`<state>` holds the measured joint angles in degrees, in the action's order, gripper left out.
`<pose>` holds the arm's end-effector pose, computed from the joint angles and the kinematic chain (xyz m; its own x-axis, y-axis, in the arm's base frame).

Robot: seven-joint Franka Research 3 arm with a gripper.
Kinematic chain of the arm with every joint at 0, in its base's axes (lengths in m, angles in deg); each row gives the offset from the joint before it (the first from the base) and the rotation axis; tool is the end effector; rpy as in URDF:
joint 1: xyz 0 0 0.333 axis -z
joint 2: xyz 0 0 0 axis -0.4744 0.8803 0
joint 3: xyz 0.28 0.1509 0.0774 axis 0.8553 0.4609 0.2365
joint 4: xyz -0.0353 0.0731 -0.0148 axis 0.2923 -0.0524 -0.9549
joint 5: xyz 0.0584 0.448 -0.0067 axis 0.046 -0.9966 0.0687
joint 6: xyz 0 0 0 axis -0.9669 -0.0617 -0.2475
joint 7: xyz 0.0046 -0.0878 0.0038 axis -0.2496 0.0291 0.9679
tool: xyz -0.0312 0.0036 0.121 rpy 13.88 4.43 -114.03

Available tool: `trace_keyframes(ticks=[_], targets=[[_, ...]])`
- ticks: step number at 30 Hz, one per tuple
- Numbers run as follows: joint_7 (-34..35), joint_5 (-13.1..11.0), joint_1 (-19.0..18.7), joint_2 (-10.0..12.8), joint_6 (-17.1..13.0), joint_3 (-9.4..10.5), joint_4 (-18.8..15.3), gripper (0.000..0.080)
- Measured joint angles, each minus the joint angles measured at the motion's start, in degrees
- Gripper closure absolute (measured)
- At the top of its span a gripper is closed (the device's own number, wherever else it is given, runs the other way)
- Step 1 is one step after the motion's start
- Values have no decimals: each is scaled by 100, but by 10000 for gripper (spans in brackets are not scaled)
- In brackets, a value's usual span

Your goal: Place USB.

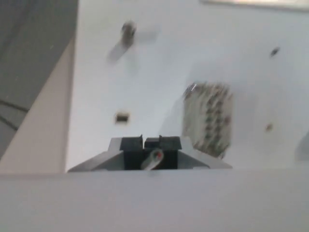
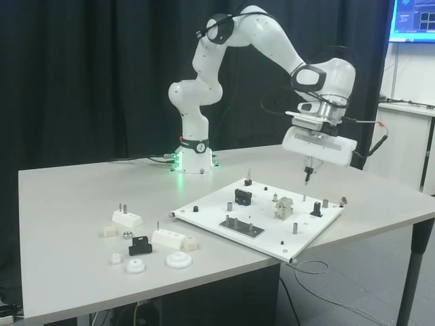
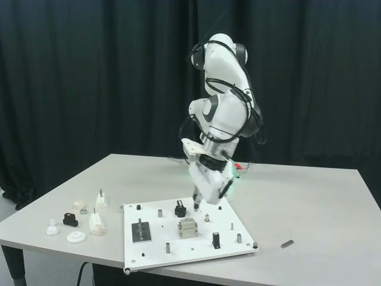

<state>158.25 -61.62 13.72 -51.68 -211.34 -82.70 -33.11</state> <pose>0.7056 0.1178 0.2958 -0.2665 -0.9026 0.3380 -0.9580 0.2095 -0.1960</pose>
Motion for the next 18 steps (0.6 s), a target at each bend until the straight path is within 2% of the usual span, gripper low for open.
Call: trace_keyframes(ticks=[7, 12, 18], targets=[[-131, 372, 643, -96, 389, 382, 45, 737], [-299, 570, 1181, -161, 537, 657, 46, 737], [-666, 637, 1650, -206, 591, 722, 45, 737]])
